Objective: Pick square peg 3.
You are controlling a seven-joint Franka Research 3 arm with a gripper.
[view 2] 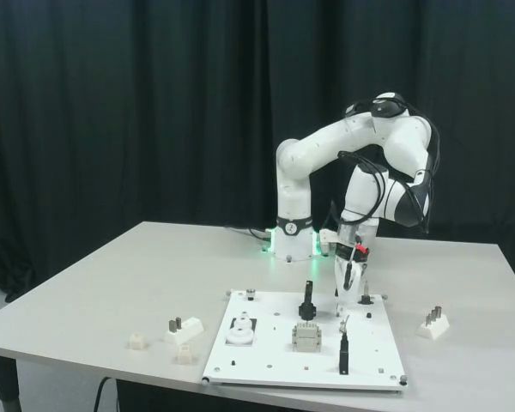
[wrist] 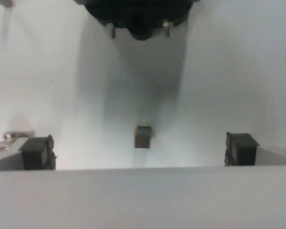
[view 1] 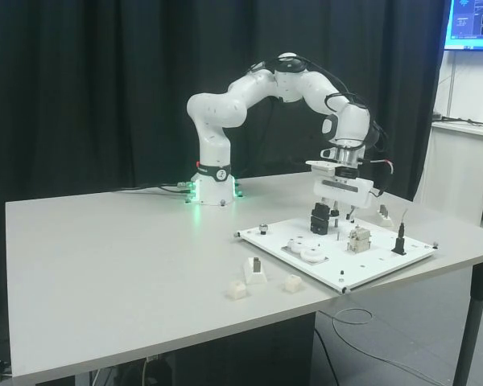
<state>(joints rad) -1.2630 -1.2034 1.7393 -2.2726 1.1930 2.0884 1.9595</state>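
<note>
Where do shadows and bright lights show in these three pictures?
Wrist view: a broad grey shadow falls on the white surface around the small peg. First room view: green light glows at the arm's base, and a lit screen shines in the upper corner. Second room view: the black curtain is dark, the table evenly lit.

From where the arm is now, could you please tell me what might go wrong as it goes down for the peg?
1. The peg is small, and the gripper hangs open above it without touching it; a slightly off descent could knock it instead of grasping it.
2. A black part with two screws stands near the peg on the white board; the gripper might strike it.
</note>
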